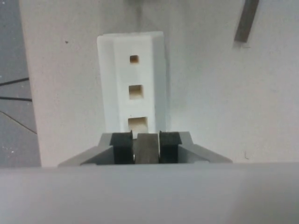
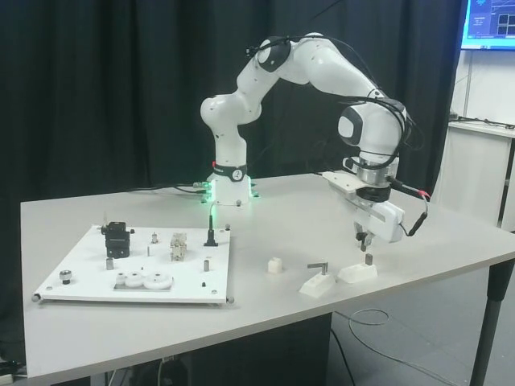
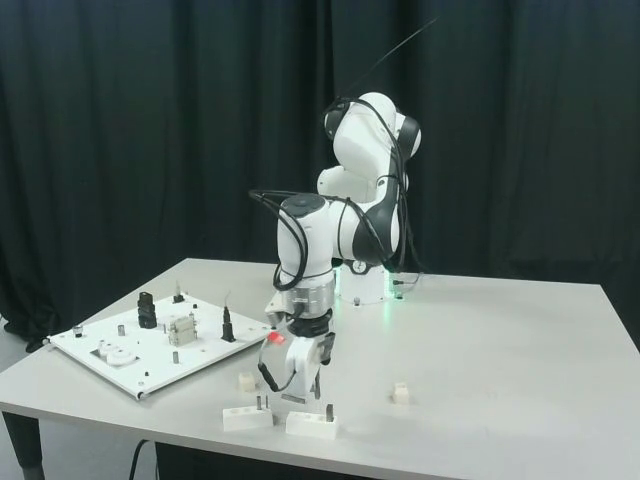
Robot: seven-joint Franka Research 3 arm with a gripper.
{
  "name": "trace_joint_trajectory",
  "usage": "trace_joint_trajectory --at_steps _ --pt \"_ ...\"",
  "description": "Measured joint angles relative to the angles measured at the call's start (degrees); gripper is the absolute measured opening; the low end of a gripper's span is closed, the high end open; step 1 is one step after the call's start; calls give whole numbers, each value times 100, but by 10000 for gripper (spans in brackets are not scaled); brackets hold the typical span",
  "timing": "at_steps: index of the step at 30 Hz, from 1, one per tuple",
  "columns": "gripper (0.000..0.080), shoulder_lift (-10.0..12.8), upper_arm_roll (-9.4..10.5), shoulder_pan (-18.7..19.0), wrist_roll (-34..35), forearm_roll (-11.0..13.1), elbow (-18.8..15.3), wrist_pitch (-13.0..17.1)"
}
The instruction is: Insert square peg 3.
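The square peg (image 1: 147,148) is pinched between the black pads of the hand (image 1: 147,147), seen in the wrist view as a short grey bar standing roughly upright with its upper part clamped and its lower end hidden. It sits directly above the white peg block (image 1: 133,84), closest to the largest of three square holes in a row. Judged from its look, the peg is metal: rigid, light for the arm, smooth-sided and liable to slip or twist if held by a corner, so a grip on two flat opposite faces, as appears here, is the sound one. The fit is probably close, so any tilt would likely jam it at the hole's edge. In the first room view the arm (image 2: 322,72) reaches out from its base, elbow high, wrist turned down, with the hand (image 2: 364,236) pointing down just above the block (image 2: 357,273) near the front edge of the grey table (image 2: 451,241). A second white block (image 2: 316,283) with a peg in it lies just beside. A white assembly board (image 2: 137,265) lies well apart.
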Motion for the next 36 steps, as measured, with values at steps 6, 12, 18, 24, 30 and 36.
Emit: trace_joint_trajectory --at_steps 6,12,18,24,30,36 --pt "116 -2 -1 0 0 -57 45 -47" --pt "116 -2 -1 1 0 -90 61 -62" --pt "116 -2 -1 1 0 -102 78 -81" --pt "116 -2 -1 2 0 -110 84 -83" --pt "116 -2 -1 6 -6 -137 90 -83" --pt "116 -2 -1 8 -70 -242 105 -83"
